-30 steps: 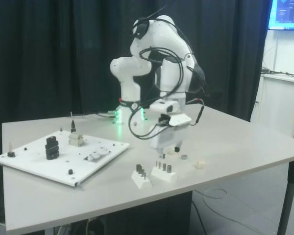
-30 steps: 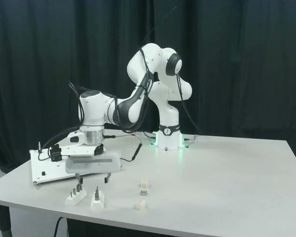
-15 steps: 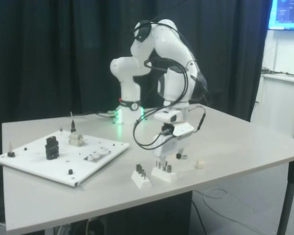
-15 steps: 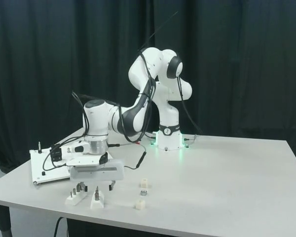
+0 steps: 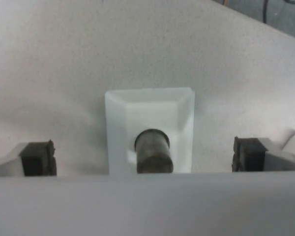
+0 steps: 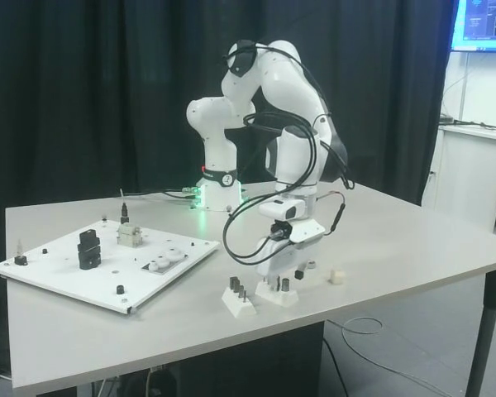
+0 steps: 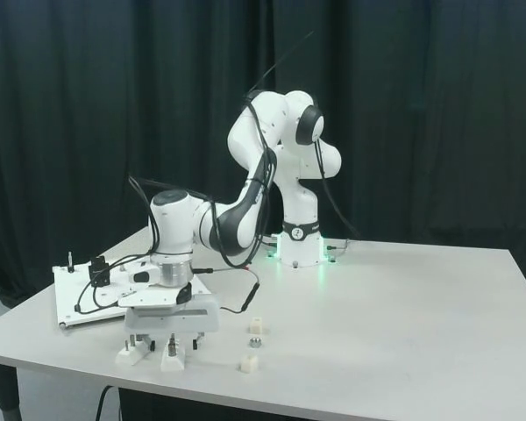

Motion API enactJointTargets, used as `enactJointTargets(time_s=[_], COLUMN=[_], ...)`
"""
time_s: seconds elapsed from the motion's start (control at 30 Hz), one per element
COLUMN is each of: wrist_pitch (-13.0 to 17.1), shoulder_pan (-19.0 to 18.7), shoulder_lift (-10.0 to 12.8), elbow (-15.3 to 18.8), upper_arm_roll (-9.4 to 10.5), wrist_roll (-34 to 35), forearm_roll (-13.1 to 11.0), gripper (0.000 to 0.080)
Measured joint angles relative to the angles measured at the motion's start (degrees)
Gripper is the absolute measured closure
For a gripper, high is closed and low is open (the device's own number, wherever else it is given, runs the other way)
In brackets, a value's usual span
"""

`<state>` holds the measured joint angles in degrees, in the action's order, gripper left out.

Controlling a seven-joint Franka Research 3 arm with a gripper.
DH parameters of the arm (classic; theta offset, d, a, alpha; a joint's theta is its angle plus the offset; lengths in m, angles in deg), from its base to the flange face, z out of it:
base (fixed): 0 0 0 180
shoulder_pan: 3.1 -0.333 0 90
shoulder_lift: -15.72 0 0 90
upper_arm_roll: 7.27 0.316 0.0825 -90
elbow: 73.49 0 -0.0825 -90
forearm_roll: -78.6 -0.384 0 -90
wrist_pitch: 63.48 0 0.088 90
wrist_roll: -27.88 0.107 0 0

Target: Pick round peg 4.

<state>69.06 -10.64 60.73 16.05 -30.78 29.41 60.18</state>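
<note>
Between my spread fingers (image 5: 38,158) stands round peg 4 (image 5: 152,150), upright in its white holder (image 5: 148,109) near the table's (image 6: 413,240) front edge; my gripper (image 5: 143,160) hangs low with one pad on each side and neither touching, so I judge a straight close would catch the shank. Count: two white peg holders side by side, the second holder (image 6: 238,301) carrying what look like three pegs, and three small loose pieces (image 7: 255,325) just beside them.

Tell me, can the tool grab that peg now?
Probably yes. The tool is open, one finger on each side of the peg in its holder, with nothing between.
</note>
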Motion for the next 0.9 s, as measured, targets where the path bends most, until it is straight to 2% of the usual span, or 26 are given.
enactJointTargets(time_s=[0.53,0.57,0.7,0.73,0.9], wrist_pitch=[2.2,2.2,2.2,2.2,2.1], shoulder_pan=[1.53,1.59,1.74,1.76,1.85], shoulder_lift=[0.98,0.98,0.98,0.98,0.95], elbow=[-0.1,-0.12,-0.19,-0.21,-0.5], upper_arm_roll=[1.89,1.94,1.99,1.99,1.99], wrist_roll=[1.41,1.41,1.48,1.5,1.52], forearm_roll=[-0.07,-0.07,-0.07,-0.07,-0.07], gripper=[0.0003,0.0264,0.0264,0.0402,0.0402])
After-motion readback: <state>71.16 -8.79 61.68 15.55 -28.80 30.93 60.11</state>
